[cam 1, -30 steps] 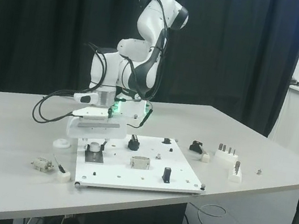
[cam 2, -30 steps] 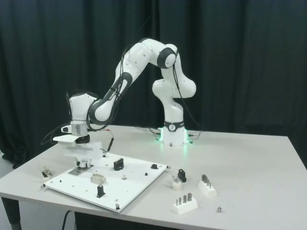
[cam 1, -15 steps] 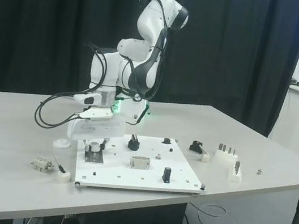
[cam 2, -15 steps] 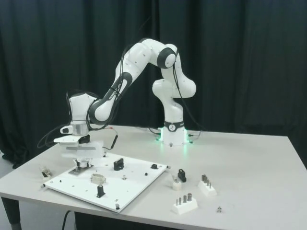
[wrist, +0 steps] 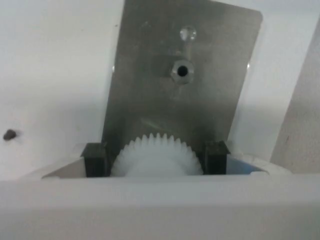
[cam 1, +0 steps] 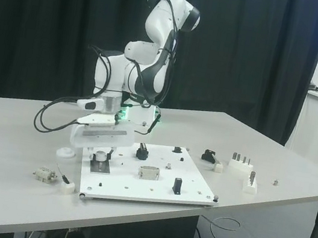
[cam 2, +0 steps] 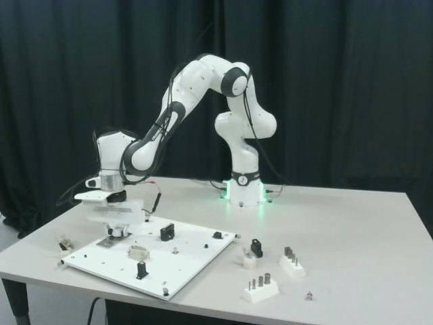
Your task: Insert medium gear.
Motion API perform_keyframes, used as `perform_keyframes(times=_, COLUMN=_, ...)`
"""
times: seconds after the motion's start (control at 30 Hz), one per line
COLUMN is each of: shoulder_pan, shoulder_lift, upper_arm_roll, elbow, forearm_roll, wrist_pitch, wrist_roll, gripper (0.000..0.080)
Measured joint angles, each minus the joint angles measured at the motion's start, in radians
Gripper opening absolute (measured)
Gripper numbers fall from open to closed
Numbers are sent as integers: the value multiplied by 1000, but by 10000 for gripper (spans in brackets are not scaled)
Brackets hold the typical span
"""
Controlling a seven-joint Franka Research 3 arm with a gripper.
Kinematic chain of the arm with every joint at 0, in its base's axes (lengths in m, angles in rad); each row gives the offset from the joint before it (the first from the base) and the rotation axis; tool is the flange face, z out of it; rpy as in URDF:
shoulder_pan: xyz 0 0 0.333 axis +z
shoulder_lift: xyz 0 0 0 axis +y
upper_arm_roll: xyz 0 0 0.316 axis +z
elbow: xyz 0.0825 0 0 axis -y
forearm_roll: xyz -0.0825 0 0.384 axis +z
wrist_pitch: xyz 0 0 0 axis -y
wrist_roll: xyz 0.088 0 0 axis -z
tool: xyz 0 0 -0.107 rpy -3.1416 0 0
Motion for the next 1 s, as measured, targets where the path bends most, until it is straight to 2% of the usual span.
perform_keyframes(times=0.13, shoulder_pan=-1, shoulder_lift=0, upper_arm_roll=0, elbow=0, forearm_roll=6, wrist_pitch=0, wrist_roll=40, gripper=396)
perform_keyframes(times=0.33, shoulder_pan=-1, shoulder_lift=1, upper_arm_roll=0, elbow=0, forearm_roll=6, wrist_pitch=1, wrist_roll=27, gripper=396)
perform_keyframes(times=1.0, shoulder_pan=3, shoulder_lift=0, upper_arm_roll=0, elbow=1, forearm_roll=-9, wrist_pitch=-7, wrist_roll=-273, gripper=396)
